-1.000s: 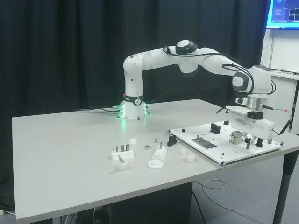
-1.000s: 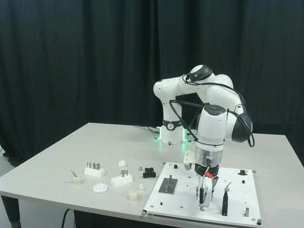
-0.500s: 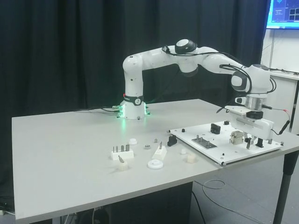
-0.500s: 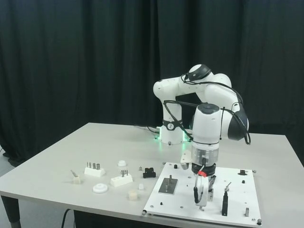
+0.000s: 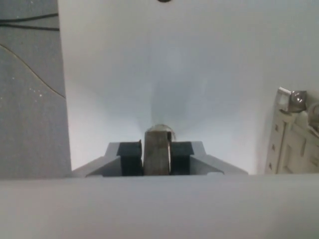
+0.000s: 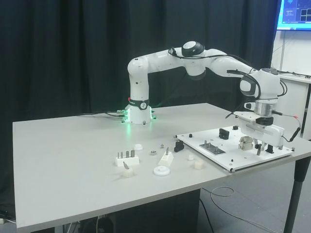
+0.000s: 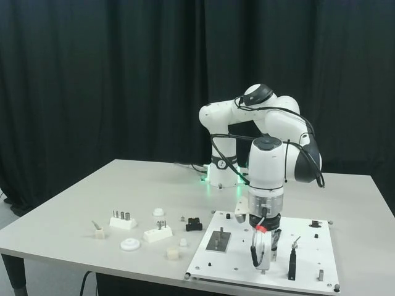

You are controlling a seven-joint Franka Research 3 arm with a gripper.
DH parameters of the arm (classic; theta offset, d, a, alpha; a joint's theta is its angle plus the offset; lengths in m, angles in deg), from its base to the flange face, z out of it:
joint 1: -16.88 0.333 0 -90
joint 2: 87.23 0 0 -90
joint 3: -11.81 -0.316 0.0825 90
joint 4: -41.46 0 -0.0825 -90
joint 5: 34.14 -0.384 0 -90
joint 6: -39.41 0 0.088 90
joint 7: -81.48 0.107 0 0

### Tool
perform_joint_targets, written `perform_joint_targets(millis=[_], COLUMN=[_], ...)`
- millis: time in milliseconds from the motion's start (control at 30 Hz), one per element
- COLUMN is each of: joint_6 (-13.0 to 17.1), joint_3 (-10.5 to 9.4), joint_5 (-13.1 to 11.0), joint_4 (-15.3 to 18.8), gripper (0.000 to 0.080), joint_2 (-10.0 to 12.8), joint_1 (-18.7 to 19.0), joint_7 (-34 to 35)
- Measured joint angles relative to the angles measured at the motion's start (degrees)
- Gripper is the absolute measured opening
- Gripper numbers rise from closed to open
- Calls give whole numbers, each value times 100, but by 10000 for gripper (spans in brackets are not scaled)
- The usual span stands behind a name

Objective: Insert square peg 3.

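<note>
Grey square peg (image 5: 157, 152), clamped in claw (image 5: 156, 158)

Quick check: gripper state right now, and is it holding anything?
Gripper: closed on the square peg, which is held upright between the two fingers above the white board.

White arm (image 6: 194, 60), rounded joints; black cable along links; green light at base (image 7: 221, 177).
</note>
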Motion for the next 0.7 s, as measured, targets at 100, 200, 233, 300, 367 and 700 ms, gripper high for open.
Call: perform_joint_targets(millis=[100, 200, 233, 300, 367, 700], joint_6=[-31, -68, -77, -86, -90, -92], joint_3=[-9, -12, -14, -20, -25, -40], joint_5=[0, 0, 0, 0, 0, 33], joint_4=[-19, -33, -37, -40, -40, -41], gripper=[115, 115, 115, 115, 115, 115], joint_2=[-3, -8, -11, -18, -23, -23], joint_1=[-7, -9, -10, -10, -10, -21], joint_7=[0, 0, 0, 0, 0, -12])
